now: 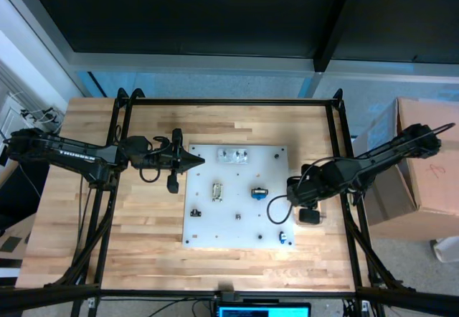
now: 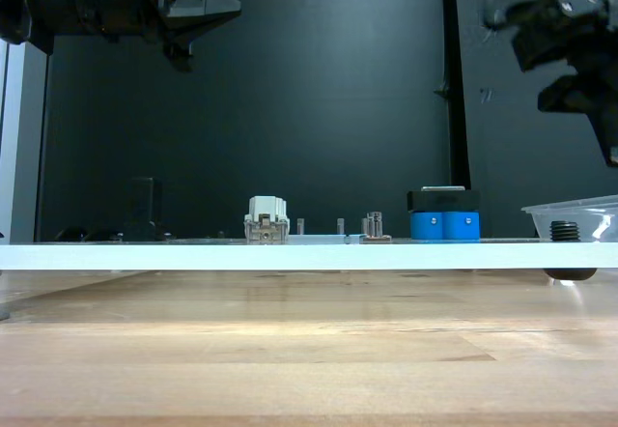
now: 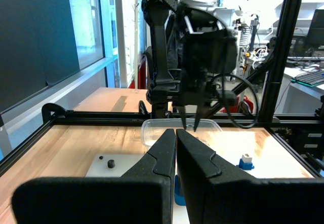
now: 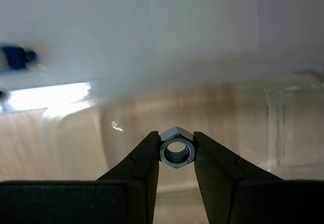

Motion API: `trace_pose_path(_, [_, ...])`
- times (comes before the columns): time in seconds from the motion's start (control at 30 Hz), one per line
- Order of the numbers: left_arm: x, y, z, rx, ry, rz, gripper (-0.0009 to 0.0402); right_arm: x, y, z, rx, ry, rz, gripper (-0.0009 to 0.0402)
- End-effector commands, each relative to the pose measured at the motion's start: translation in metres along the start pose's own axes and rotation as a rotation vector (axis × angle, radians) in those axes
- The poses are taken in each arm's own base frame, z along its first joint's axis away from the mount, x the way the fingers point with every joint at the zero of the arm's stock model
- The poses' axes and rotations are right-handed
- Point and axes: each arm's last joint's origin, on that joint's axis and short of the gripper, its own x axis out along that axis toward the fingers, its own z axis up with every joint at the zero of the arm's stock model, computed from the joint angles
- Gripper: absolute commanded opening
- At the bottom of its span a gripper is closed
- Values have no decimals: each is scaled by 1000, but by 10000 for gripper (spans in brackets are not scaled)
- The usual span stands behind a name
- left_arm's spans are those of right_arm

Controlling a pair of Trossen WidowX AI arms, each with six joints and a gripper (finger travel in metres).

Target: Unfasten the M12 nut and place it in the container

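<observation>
The small silver nut (image 4: 176, 152) is held edge-on between the fingertips of my right gripper (image 4: 176, 144), which is shut on it. It hangs just above the clear container (image 4: 283, 127), clear of its seat. In the low view the black stud (image 2: 565, 229) stands bare with its ribs showing, in front of the container (image 2: 579, 213). The right gripper (image 1: 300, 201) is off the white board's (image 1: 215, 231) right edge, well above the table. My left gripper (image 1: 195, 161) is shut and holds nothing, raised over the board's far left corner.
On the board stand a blue block (image 2: 443, 216), a pale connector (image 2: 266, 222) and a small metal fitting (image 2: 374, 226). A black post (image 3: 111, 163) marks the board's far right corner. A cardboard box (image 1: 423, 166) sits beyond the table's right side.
</observation>
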Motion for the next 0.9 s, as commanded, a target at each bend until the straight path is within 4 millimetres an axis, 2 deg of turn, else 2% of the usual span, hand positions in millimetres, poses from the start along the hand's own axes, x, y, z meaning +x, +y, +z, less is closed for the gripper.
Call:
trace_pose_path(0.03, [0, 0, 0, 0, 0, 0, 0, 9, -9, -10, -8, -4, -2, 20])
trace_pose_path(0.37, [0, 0, 0, 0, 0, 0, 0, 38, -19, -29, -26, 34, -11, 20])
trace_pose_path(0.63, [0, 0, 0, 0, 0, 0, 0, 53, -20, -34, -15, 29, -6, 25])
trace_pose_path(0.77, [0, 0, 0, 0, 0, 0, 0, 58, -19, -33, -12, 20, 2, 49])
trace_pose_path(0.9, [0, 0, 0, 0, 0, 0, 0, 60, -19, -32, -14, 29, -3, 99])
